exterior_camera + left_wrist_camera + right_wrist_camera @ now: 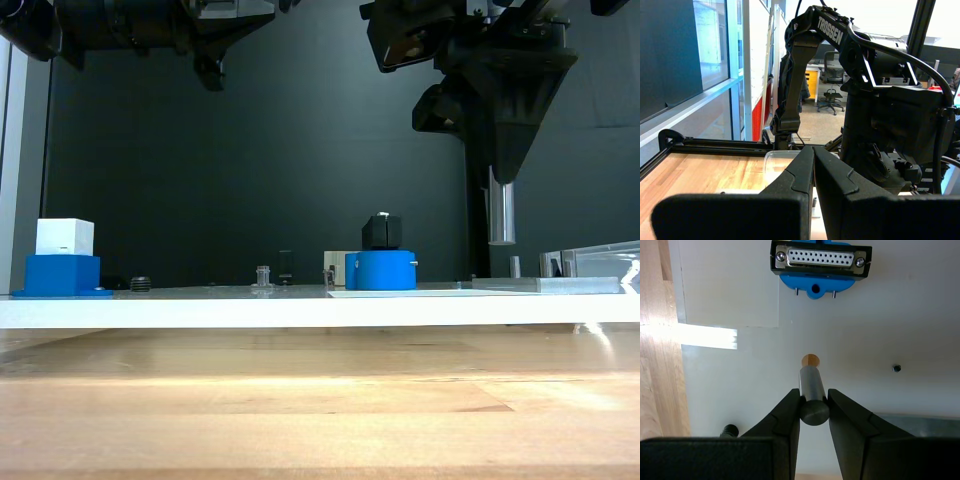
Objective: Pick the 16mm cylinder and install on the taskboard
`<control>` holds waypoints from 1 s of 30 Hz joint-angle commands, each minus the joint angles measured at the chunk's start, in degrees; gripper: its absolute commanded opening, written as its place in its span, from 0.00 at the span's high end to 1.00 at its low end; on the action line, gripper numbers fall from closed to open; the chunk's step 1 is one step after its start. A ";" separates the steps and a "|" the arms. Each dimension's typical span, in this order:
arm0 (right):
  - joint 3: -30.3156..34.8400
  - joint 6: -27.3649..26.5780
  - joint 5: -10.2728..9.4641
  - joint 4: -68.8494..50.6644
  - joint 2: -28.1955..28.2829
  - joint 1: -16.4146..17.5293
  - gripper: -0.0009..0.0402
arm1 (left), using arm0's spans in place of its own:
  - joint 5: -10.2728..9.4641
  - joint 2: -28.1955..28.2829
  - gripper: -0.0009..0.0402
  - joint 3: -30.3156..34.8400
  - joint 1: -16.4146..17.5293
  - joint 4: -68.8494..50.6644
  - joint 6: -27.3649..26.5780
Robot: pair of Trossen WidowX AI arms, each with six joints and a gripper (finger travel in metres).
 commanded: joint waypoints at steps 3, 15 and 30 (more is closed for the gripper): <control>0.02 0.02 0.02 0.92 0.02 0.02 0.95 | 0.00 0.00 0.98 0.00 0.00 0.00 0.00; 0.02 0.02 0.02 3.96 0.02 0.00 0.95 | 0.00 0.00 0.98 0.00 0.00 0.00 0.00; 0.02 0.07 -0.13 3.19 0.02 0.02 0.95 | 0.00 0.00 0.98 0.00 0.02 0.00 0.00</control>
